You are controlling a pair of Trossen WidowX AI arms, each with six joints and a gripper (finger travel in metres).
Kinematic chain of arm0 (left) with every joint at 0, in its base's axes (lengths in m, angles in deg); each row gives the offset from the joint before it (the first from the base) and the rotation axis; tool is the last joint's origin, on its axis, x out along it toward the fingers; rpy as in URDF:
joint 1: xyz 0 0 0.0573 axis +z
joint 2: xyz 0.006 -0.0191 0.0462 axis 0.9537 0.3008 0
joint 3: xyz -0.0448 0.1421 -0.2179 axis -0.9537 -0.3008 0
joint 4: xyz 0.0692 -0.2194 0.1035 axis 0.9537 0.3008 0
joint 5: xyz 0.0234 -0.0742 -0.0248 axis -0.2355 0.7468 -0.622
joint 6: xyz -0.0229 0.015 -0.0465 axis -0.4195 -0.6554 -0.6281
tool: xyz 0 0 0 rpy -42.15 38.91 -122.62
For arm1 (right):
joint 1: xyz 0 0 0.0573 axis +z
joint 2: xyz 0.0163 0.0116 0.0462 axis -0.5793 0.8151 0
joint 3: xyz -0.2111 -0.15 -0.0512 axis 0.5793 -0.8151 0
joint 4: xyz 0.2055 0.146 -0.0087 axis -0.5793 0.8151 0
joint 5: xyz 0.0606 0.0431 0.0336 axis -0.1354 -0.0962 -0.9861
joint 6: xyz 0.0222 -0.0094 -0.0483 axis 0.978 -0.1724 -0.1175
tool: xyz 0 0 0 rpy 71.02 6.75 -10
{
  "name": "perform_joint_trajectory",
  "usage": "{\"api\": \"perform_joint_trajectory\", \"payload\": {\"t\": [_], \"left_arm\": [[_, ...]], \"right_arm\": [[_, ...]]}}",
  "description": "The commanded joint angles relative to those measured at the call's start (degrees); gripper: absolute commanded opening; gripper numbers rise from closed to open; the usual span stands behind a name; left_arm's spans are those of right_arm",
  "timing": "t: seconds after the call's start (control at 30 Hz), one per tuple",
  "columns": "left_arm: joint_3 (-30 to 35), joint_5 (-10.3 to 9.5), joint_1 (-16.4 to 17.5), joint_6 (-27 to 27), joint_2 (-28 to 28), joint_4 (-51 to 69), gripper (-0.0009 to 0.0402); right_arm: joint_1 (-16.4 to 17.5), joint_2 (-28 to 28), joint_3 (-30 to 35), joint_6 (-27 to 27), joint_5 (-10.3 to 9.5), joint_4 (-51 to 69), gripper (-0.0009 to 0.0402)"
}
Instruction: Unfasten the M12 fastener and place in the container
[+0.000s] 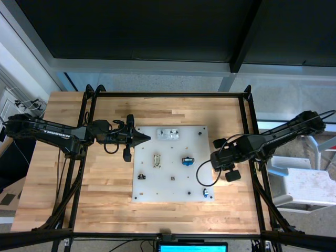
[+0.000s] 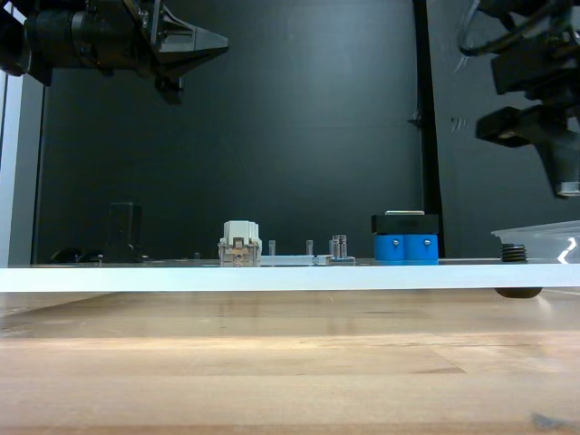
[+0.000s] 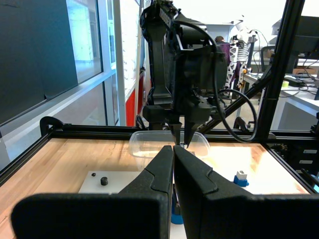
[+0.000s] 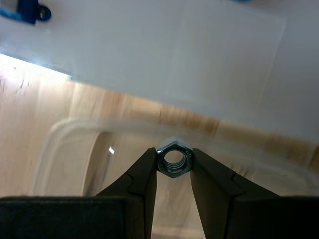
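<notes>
In the right wrist view my right gripper (image 4: 173, 162) is shut on the M12 fastener (image 4: 173, 160), a small silver hex nut pinched between the two fingertips. It hangs above the rim of the clear container (image 4: 75, 127), beside the white board (image 4: 199, 59). In the low view the right gripper (image 2: 568, 188) hovers above the container (image 2: 544, 237), and the black ribbed stud (image 2: 514, 253) in front of it stands bare. My left gripper (image 1: 147, 138) is shut on nothing, held high over the board's far left part (image 2: 222, 41).
The white board (image 1: 157, 189) carries a beige connector block (image 1: 156, 160), a blue-and-black connector (image 1: 187, 160), a silver post (image 1: 172, 178) and a black post (image 1: 203, 133) at its far right corner. A black frame (image 1: 168, 95) borders the wooden table.
</notes>
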Motion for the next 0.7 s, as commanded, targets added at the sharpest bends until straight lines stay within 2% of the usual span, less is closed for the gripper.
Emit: {"api": "perform_joint_trajectory", "payload": {"t": [0.03, 0.3, 0.57, 0.7], "left_arm": [[0.0, 0.02, 0.0, 0.0, 0.0, 0.0, 0.0000], [0.0, 0.02, 0.0, 0.0, 0.0, 0.0, 0.0000], [0.0, 0.02, 0.0, 0.0, 0.0, 0.0, 0.0000], [0.0, 0.02, 0.0, 0.0, 0.0, 0.0, 0.0000]], "right_arm": [[-0.1, -3.2, -2.8, 1.9, 0.00, 0.9, 0.0016], [-0.2, -9.0, -6.3, 5.4, 0.02, 4.3, 0.0016], [-0.5, -9.6, -6.3, 5.6, 0.02, 4.3, 0.0017], [-0.5, -9.6, -6.2, 7.3, -0.02, 4.5, 0.0050]]}}
